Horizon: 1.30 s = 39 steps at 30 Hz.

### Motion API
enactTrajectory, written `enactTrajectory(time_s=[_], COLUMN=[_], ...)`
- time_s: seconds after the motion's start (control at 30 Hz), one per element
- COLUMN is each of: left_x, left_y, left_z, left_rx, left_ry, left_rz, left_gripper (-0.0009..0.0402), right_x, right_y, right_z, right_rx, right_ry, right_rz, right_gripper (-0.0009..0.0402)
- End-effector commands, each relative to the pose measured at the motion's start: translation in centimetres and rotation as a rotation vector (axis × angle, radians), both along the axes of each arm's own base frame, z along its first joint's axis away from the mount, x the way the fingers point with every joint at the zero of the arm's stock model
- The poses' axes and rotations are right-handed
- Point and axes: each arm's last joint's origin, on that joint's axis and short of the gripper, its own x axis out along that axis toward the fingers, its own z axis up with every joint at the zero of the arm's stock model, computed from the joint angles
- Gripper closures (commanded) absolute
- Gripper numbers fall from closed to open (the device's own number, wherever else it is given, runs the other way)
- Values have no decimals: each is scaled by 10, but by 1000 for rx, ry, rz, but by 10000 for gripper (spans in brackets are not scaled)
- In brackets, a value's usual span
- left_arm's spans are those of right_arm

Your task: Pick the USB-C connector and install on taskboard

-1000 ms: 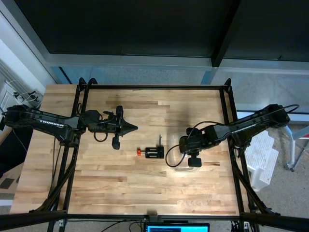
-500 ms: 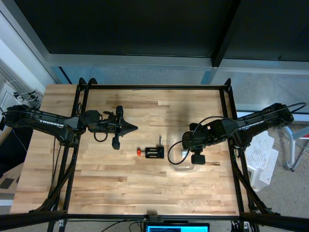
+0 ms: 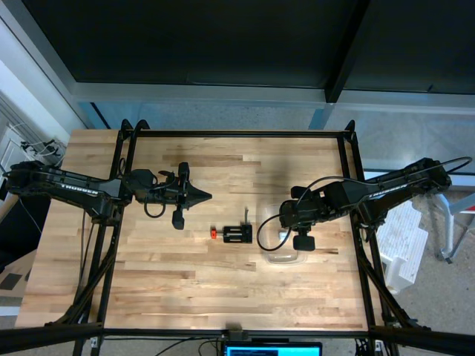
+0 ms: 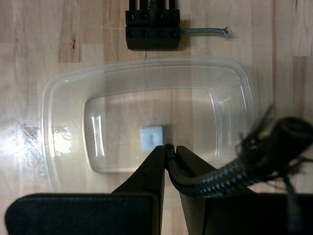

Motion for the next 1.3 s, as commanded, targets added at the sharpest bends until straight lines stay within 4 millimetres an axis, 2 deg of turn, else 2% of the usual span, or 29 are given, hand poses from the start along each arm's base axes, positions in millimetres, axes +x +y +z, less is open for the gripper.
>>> enactTrajectory(time_s=[0.03, 0.27, 0.77, 1.3], left_x=[0, 0, 0, 0], left_y=[0, 0, 0, 0], left_z=[0, 0, 0, 0], left_rx=[0, 0, 0, 0], left_ry=[0, 0, 0, 0], left_rz=[0, 0, 0, 0], left_gripper=[393, 393, 393, 393], right_x=[5, 25, 84, 119], right_y=[1, 6, 14, 13], right_z=[-4, -7, -5, -11], right_rx=[-4, -4, -13, -26], right_ry=[-3, -5, 8, 20], right_rz=[0, 3, -4, -7], right_gripper=[393, 393, 393, 393])
